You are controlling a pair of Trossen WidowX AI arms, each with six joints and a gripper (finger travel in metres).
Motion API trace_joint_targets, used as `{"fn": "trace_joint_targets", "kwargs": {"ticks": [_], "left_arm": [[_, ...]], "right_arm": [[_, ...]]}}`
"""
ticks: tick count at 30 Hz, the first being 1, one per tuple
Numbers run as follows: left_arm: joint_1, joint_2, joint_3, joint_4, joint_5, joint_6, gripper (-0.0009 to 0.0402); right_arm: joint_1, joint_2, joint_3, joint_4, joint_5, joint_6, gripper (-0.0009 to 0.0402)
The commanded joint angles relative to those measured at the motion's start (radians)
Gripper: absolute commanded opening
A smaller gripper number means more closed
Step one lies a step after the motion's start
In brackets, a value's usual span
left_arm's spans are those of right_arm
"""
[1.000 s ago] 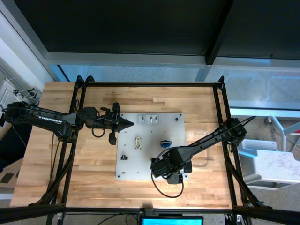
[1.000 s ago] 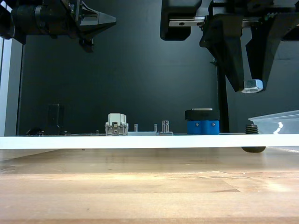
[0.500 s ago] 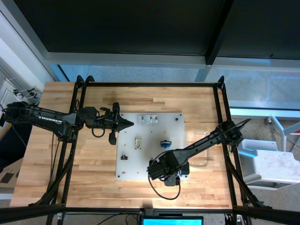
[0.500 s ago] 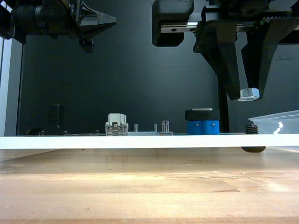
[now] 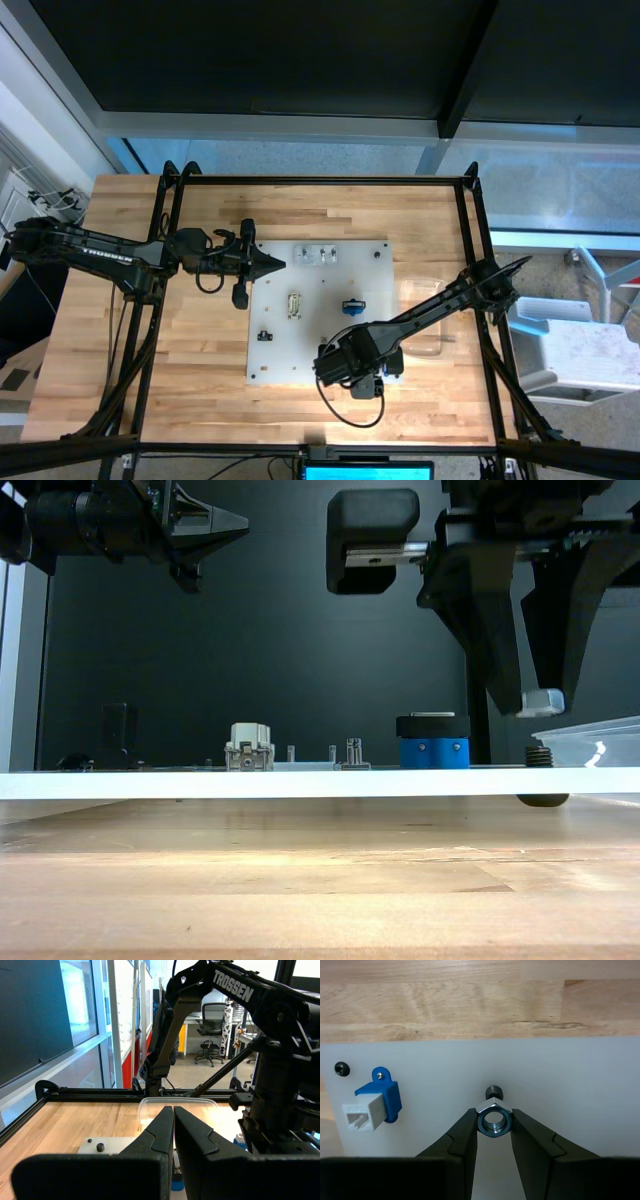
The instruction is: Pick the M12 fastener and fasten on the M12 threads
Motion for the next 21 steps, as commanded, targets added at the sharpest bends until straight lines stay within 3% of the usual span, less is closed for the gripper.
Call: {"fn": "trace_joint_targets", "kwargs": {"ticks": [1, 21], "left_arm": [[0.0, 0.0, 0.0, 0.001, 0.0, 0.0, 0.0], [0.0, 0.0, 0.0, 0.001, 0.0, 0.0, 0.0]], "right_arm": [[0.0, 0.0, -0.008, 0.019, 0.0, 0.0, 0.0035], [-0.001, 0.031, -0.028, 0.055, 0.0, 0.009, 0.0035]]}}
